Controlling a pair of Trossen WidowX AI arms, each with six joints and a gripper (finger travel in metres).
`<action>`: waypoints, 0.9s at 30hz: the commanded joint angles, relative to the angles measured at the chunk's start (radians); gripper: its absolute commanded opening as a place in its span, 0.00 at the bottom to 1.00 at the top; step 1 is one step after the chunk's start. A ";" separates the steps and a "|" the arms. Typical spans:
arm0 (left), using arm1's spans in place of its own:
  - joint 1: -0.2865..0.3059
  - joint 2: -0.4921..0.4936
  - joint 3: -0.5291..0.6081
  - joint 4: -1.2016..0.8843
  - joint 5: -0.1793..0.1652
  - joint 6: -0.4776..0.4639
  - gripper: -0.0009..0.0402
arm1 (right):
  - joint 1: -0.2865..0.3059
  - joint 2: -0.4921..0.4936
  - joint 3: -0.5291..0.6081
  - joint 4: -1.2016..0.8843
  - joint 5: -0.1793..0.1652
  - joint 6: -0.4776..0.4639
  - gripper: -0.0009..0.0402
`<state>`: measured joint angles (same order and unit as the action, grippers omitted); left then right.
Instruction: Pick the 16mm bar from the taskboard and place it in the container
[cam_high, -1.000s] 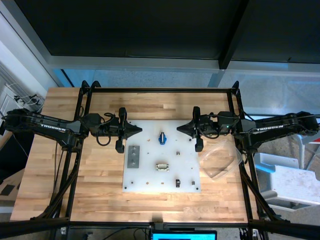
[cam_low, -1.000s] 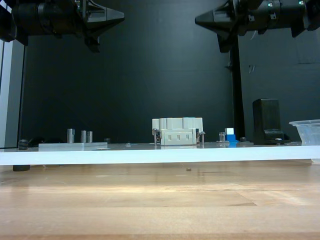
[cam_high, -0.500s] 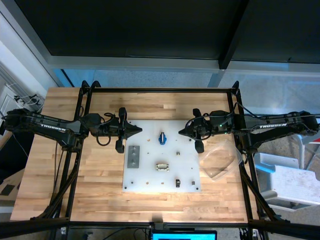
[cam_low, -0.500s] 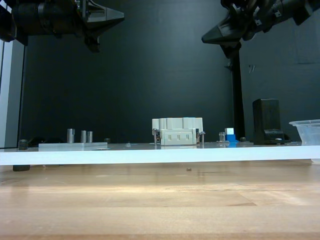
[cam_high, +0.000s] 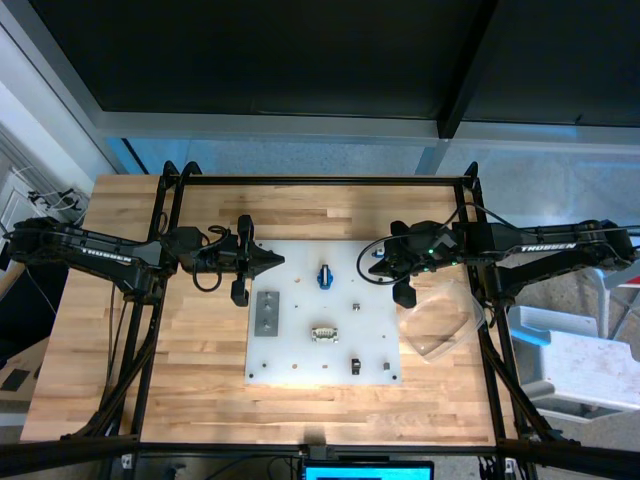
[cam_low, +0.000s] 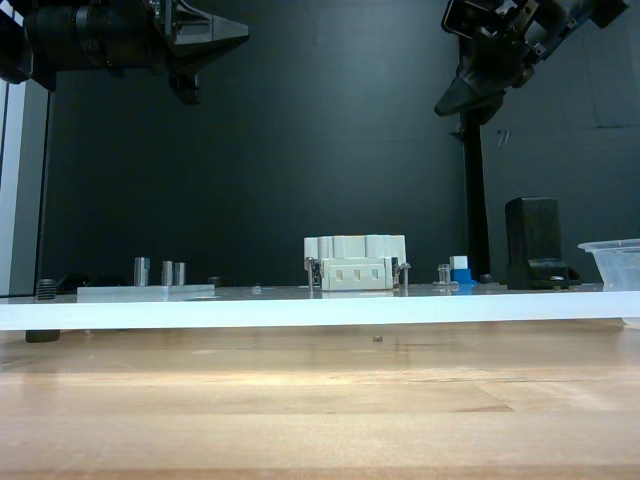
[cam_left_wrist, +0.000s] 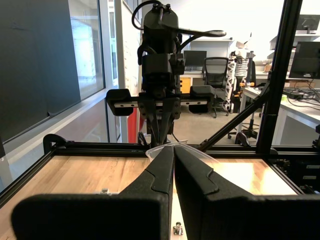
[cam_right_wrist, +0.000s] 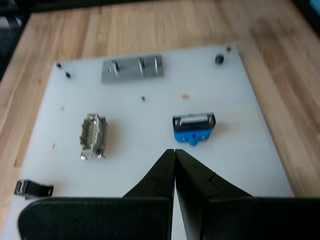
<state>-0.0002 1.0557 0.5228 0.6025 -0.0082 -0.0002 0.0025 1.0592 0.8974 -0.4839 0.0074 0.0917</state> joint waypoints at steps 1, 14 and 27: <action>0.000 0.000 0.000 0.000 0.000 0.000 0.02 | 0.001 0.037 0.041 -0.080 0.001 0.006 0.02; 0.000 0.000 0.000 0.000 0.000 0.000 0.02 | 0.006 0.203 0.211 -0.405 -0.001 0.035 0.02; 0.000 0.000 0.000 0.000 0.000 0.000 0.02 | 0.075 0.359 0.373 -0.620 0.000 0.058 0.02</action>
<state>-0.0002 1.0557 0.5224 0.6025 -0.0078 -0.0002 0.0685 1.4063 1.2560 -1.0855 0.0071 0.1493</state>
